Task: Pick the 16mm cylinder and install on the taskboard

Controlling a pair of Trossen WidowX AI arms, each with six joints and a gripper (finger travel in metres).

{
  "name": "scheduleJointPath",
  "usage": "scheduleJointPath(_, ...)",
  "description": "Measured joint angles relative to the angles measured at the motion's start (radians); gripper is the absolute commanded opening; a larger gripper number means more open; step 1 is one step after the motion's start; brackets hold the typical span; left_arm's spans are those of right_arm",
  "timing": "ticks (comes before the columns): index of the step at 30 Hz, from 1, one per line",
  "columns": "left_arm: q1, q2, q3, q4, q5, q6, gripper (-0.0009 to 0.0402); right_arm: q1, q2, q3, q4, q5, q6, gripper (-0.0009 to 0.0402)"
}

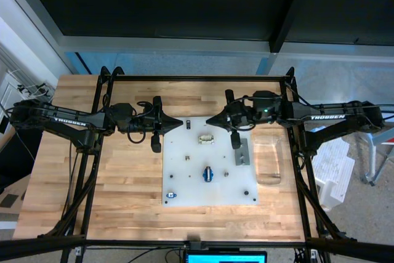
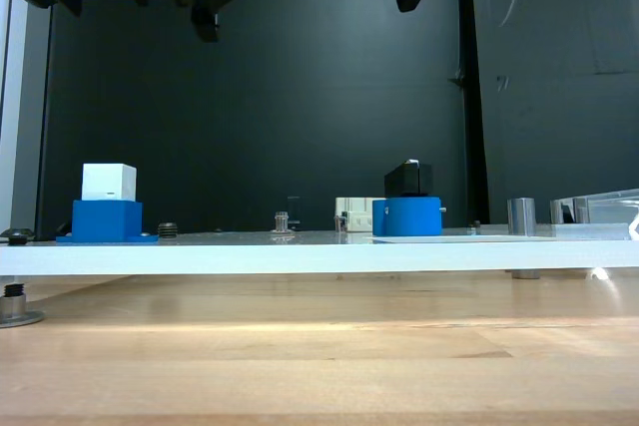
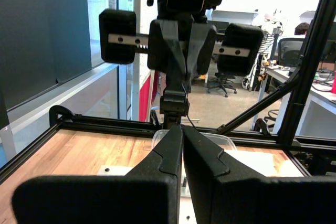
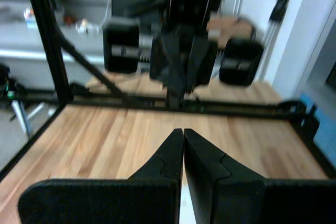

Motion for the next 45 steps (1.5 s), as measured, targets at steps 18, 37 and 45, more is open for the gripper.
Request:
scheduleJointPath(18,0.000,0.000,0.000,0.000,0.000,0.000,0.0000,-0.030,-0.082,-0.223,0.299,0.021,0.102,0.0000)
scheduleJointPath(37,0.000,0.000,0.000,0.000,0.000,0.000,0.0000,-0.029,-0.081,-0.266,0.354,0.018,0.112,0.0000)
scheduleJointPath(45,0.000,0.000,0.000,0.000,0.000,0.000,0.0000,-0.026,-0.079,-0.268,0.358,0.018,0.113,0.0000)
